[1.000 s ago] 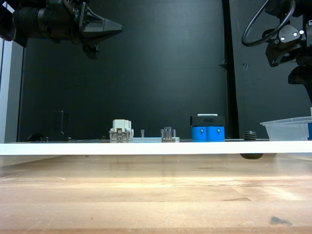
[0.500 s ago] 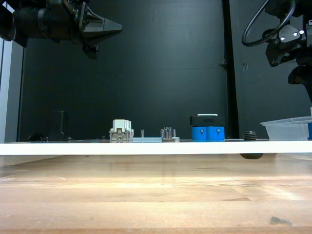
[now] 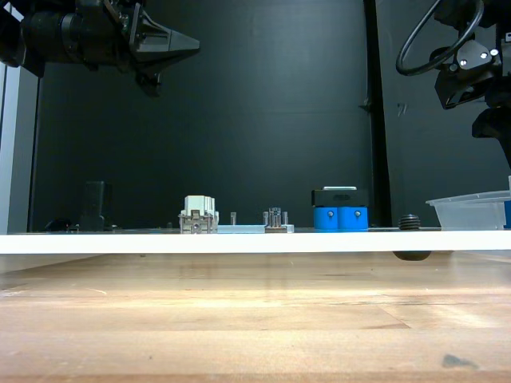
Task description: Unfasten the M12 fastener and place in the container
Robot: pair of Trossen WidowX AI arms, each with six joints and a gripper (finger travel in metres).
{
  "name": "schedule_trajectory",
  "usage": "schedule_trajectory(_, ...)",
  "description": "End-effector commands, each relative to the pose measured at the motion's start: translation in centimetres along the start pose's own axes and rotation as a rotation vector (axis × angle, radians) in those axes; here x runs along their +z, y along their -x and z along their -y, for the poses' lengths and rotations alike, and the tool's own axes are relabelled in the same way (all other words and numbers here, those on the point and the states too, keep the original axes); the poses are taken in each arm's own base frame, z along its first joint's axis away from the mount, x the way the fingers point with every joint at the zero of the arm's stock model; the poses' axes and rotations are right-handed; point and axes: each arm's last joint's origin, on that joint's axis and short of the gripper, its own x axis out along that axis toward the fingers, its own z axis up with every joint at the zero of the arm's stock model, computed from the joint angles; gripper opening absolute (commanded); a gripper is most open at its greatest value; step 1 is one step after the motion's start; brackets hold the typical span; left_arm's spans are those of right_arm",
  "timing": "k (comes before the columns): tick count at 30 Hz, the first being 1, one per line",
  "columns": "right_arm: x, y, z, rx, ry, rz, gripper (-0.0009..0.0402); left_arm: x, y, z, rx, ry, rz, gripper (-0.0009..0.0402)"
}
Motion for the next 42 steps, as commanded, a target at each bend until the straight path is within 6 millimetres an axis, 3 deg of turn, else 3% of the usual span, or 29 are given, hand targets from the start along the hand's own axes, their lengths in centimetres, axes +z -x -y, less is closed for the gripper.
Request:
schedule_trajectory(1, 0.01, 0.00, -0.02, 0.000, 0.000, 0.001, 0.0188, -0.01, -0.01, 0.00, 0.000, 0.000, 0.000, 0.0000)
schedule_trajectory(42, 0.17, 0.00, -0.14, 0.014, 0.000, 0.017, 0.0188, -0.01, -0.01, 0.00, 0.000, 0.000, 0.000, 0.0000)
